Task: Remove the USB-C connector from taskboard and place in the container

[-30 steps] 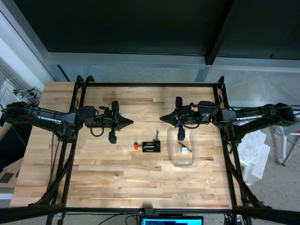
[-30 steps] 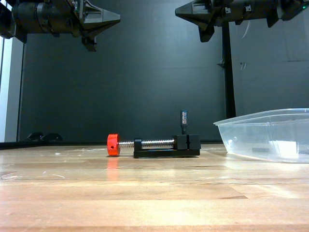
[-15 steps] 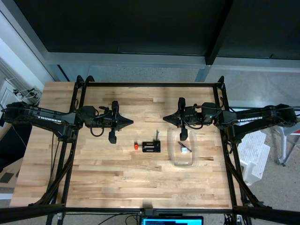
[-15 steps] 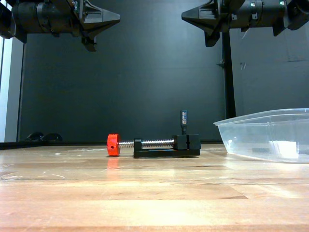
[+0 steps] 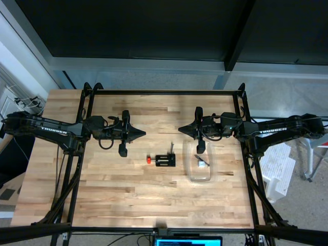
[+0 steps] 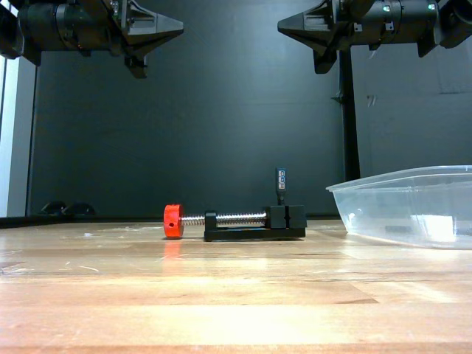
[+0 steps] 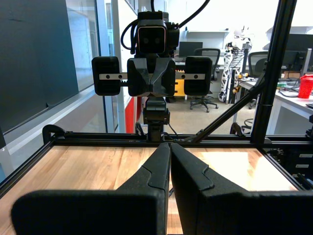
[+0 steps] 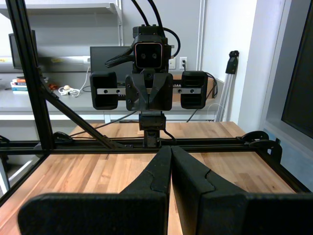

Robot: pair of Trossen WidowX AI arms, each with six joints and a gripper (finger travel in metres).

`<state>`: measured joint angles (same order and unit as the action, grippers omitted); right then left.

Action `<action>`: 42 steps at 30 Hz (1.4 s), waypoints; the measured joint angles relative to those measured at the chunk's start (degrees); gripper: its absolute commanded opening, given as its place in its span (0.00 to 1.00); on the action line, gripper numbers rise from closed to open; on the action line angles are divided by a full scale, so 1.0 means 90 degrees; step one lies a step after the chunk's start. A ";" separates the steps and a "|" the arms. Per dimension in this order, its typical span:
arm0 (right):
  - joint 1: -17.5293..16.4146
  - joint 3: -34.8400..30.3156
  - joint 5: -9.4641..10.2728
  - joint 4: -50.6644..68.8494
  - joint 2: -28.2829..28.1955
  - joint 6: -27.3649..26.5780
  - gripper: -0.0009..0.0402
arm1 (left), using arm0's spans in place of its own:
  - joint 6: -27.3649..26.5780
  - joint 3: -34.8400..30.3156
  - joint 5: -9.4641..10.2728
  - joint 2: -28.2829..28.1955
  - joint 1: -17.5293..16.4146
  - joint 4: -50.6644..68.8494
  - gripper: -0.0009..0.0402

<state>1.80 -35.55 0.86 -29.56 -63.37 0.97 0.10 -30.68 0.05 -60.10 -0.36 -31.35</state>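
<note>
1. USB-C connector point(image 5: 198, 158): I read the dark sliver lying inside the container point(image 5: 187, 172), next to a small white square piece point(image 5: 202, 164), as the plug. It is out of the taskboard point(image 5: 165, 160) and touched by neither arm.
2. Change: over the last second the right pincer point(image 5: 180, 128) drew back a little towards its own side and dipped slightly. For the last half second it has held still, high above the bench point(image 5: 128, 195). The left pincer point(image 5: 144, 134) has not moved.
3. Meaning: I judge the drop already made and the right arm backing off to park, so the task looks finished.
4. Right pincer: closed, fingertips point(image 8: 164, 169) pressed together, nothing between them, touching nothing.
5. Left pincer: also closed and empty, parked high over the bench's left half, well apart from the taskboard.
6. A thin upright pin point(image 6: 280, 181) stands on the taskboard; I take it for another part, not the plug.
</note>
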 measured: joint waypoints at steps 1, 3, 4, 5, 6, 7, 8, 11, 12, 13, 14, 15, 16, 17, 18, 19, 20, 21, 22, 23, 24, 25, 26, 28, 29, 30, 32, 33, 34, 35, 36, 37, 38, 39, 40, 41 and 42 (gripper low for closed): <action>-0.0002 0.0012 0.0000 0.0002 0.0000 0.0002 0.02 | 0.0000 0.0000 -0.0002 0.0000 0.0000 0.0000 0.02; -0.0002 0.0034 0.0000 0.0007 0.0000 0.0002 0.02 | 0.0002 -0.0002 -0.0002 0.0000 0.0000 0.0000 0.02; -0.0002 0.0044 0.0000 0.0005 0.0000 0.0002 0.02 | 0.0000 -0.0002 -0.0002 0.0000 0.0000 0.0000 0.02; -0.0002 0.0051 0.0000 0.0005 0.0000 0.0002 0.02 | 0.0002 0.0000 -0.0002 0.0000 0.0000 0.0000 0.02; -0.0002 0.0056 0.0000 0.0002 0.0000 0.0002 0.02 | 0.0000 0.0000 -0.0002 0.0000 0.0000 0.0000 0.02; -0.0002 0.0058 0.0000 0.0005 0.0000 0.0002 0.02 | 0.0002 0.0000 0.0000 0.0000 0.0000 0.0000 0.02; -0.0002 0.0061 0.0000 0.0005 0.0000 0.0007 0.02 | 0.0000 -0.0002 0.0000 0.0000 0.0000 0.0000 0.02; -0.0005 0.0070 0.0000 0.0007 0.0000 0.0029 0.02 | 0.0002 -0.0002 -0.0002 0.0000 0.0000 0.0000 0.02; -0.0005 0.0070 0.0000 0.0010 0.0000 0.0058 0.02 | 0.0002 -0.0002 -0.0002 0.0000 0.0000 0.0000 0.02; -0.0005 0.0070 0.0000 0.0012 0.0000 0.0104 0.02 | 0.0000 0.0000 -0.0002 0.0000 0.0000 0.0000 0.02; -0.0005 0.0070 0.0000 0.0010 0.0000 0.0160 0.02 | 0.0002 -0.0002 -0.0002 0.0000 0.0000 0.0000 0.02; -0.0005 0.0070 0.0000 0.0010 0.0000 0.0197 0.02 | 0.0002 0.0000 0.0000 0.0000 0.0000 0.0000 0.02; -0.0005 0.0070 -0.0005 0.0010 0.0000 0.0197 0.02 | 0.0000 0.0000 0.0000 0.0000 0.0000 0.0000 0.02; -0.0007 0.0070 -0.0027 0.0015 0.0000 0.0197 0.02 | 0.0002 0.0000 -0.0002 0.0000 0.0000 0.0000 0.02; -0.0007 0.0070 -0.0051 0.0015 0.0000 0.0197 0.02 | 0.0000 -0.0002 -0.0002 0.0000 0.0000 0.0000 0.02; -0.0007 0.0070 -0.0078 0.0015 0.0000 0.0197 0.02 | 0.0000 0.0000 -0.0002 0.0000 0.0000 0.0000 0.02; -0.0007 0.0070 -0.0090 0.0015 0.0000 0.0197 0.02 | 0.0002 -0.0002 0.0000 0.0000 0.0000 0.0000 0.02; -0.0007 0.0073 -0.0092 0.0019 0.0000 0.0197 0.02 | 0.0000 0.0000 -0.0002 0.0000 0.0000 0.0000 0.02; -0.0010 0.0073 -0.0092 0.0024 0.0000 0.0197 0.02 | 0.0000 -0.0002 0.0000 0.0000 0.0000 0.0000 0.02; -0.0015 0.0073 -0.0092 0.0024 0.0000 0.0192 0.02 | 0.0002 -0.0002 -0.0002 0.0000 0.0000 0.0000 0.02; -0.0017 0.0075 -0.0092 0.0024 0.0000 0.0189 0.02 | 0.0000 0.0000 0.0000 0.0000 0.0000 0.0000 0.02; -0.0019 0.0075 -0.0092 0.0024 0.0000 0.0189 0.02 | 0.0002 0.0000 -0.0002 0.0000 0.0000 0.0000 0.02; -0.0019 0.0075 -0.0092 0.0024 0.0000 0.0187 0.02 | 0.0002 -0.0002 -0.0002 0.0000 0.0000 0.0000 0.02; -0.0027 0.0075 -0.0092 0.0027 0.0000 0.0185 0.02 | 0.0002 0.0000 0.0000 0.0000 0.0000 0.0000 0.02; -0.0029 0.0075 -0.0092 0.0027 0.0000 0.0185 0.02 | 0.0002 0.0000 -0.0002 0.0000 0.0000 0.0000 0.02; -0.0032 0.0075 -0.0092 0.0027 0.0000 0.0180 0.02 | 0.0002 -0.0002 -0.0002 0.0000 0.0000 0.0000 0.02; -0.0034 0.0075 -0.0092 0.0027 0.0000 0.0138 0.02 | 0.0000 0.0000 -0.0002 0.0000 0.0000 0.0000 0.02; -0.0034 0.0075 -0.0092 0.0029 0.0000 0.0114 0.02 | 0.0000 -0.0002 -0.0002 0.0000 0.0000 0.0000 0.02; -0.0036 0.0075 -0.0092 0.0027 0.0000 0.0090 0.02 | 0.0002 0.0000 -0.0002 0.0000 0.0000 0.0000 0.02; -0.0036 0.0075 -0.0092 0.0029 0.0000 0.0075 0.02 | 0.0002 0.0000 0.0000 0.0000 0.0000 0.0000 0.02; -0.0036 0.0075 -0.0092 0.0029 0.0000 0.0066 0.02 | 0.0000 -0.0002 -0.0002 0.0000 0.0000 0.0000 0.02; -0.0036 0.0075 -0.0092 0.0027 0.0000 0.0063 0.02 | 0.0000 0.0000 -0.0002 0.0000 0.0000 0.0000 0.02; -0.0036 0.0075 -0.0092 0.0029 0.0000 0.0063 0.02 | 0.0000 0.0000 -0.0002 0.0000 0.0000 0.0000 0.02; -0.0036 0.0075 -0.0092 0.0029 0.0000 0.0061 0.02 | 0.0000 0.0000 -0.0002 0.0000 0.0000 0.0000 0.02; -0.0036 0.0075 -0.0092 0.0029 0.0000 0.0049 0.02 | 0.0002 0.0000 -0.0002 0.0000 0.0000 0.0000 0.02; -0.0036 0.0075 -0.0092 0.0027 0.0000 0.0029 0.02 | 0.0002 0.0000 -0.0002 0.0000 0.0000 0.0000 0.02; -0.0036 0.0075 -0.0092 0.0027 0.0000 0.0012 0.02 | 0.0002 0.0000 0.0000 0.0000 0.0000 0.0000 0.02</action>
<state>1.48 -34.87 0.03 -29.32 -63.37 1.08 0.12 -30.68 0.05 -60.10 -0.36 -31.35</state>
